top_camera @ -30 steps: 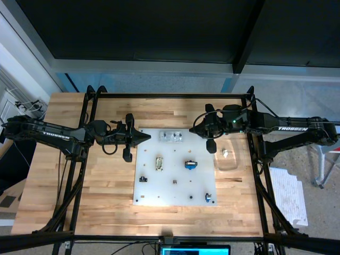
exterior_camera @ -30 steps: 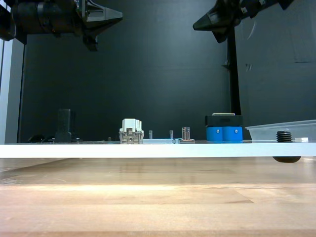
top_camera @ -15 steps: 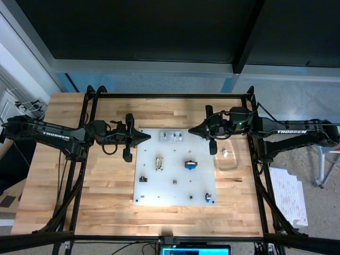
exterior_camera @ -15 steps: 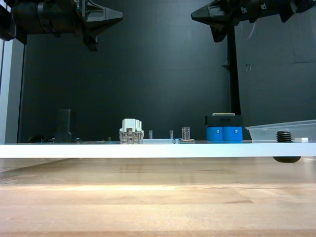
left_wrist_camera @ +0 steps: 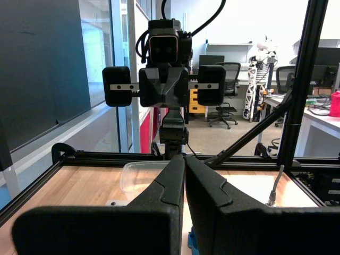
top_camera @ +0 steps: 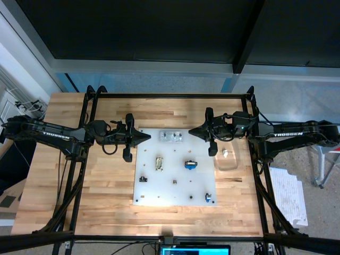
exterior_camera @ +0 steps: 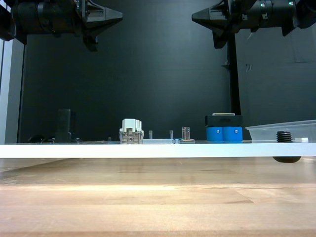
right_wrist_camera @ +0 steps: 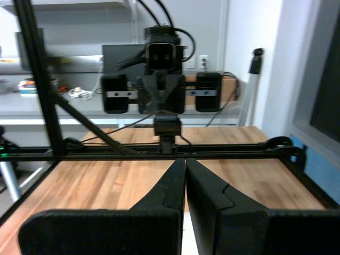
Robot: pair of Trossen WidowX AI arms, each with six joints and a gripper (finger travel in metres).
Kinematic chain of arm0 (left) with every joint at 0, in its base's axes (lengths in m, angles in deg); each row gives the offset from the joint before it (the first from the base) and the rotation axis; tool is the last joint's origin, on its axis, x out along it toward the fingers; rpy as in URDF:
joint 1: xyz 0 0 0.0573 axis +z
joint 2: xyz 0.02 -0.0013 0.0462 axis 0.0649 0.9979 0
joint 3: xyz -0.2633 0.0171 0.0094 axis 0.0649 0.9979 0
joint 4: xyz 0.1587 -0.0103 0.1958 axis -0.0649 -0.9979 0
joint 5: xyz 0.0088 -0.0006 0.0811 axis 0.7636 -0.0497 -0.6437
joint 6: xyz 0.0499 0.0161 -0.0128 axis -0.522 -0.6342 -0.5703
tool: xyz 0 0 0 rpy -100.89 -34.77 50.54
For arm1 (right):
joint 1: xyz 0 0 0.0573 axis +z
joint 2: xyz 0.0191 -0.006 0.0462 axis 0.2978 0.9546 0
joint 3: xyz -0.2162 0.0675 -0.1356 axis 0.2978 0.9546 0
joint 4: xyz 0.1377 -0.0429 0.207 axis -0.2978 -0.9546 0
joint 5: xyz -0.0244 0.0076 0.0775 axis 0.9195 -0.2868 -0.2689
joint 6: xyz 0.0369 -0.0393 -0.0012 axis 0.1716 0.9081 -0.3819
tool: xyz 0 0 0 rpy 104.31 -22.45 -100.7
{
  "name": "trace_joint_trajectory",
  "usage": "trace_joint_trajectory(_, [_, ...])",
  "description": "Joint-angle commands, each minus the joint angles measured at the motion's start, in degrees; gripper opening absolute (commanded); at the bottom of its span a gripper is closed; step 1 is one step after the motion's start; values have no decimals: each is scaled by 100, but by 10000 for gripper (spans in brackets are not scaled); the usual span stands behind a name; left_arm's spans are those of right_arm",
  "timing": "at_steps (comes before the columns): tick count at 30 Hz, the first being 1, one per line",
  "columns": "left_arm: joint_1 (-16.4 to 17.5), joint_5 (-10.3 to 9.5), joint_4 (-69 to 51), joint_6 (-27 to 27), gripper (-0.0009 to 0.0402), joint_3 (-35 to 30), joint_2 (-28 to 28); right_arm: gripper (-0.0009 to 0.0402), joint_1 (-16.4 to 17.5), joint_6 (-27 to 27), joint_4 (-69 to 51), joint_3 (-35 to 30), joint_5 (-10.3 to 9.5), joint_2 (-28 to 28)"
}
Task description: Pick the RJ45 connector and install on taskboard
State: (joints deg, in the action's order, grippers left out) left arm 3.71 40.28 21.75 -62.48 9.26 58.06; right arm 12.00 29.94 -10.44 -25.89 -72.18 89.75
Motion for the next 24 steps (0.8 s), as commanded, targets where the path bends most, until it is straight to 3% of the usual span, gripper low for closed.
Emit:
trace_joint_trajectory(1, [2,0,0,0,0,-2,0,0,13,-4,131,74,24,4])
trace_joint_trajectory(5, [2,0,0,0,0,-2,0,0,129,4,205,87,345,0])
trace_joint_trajectory(9, [0,0,0,-2,0,-2,0,0,151,2,177,87,181,0])
trace_joint_trajectory(24, [0,0,0,-2,0,-2,0,0,160,7,59,116,291,2])
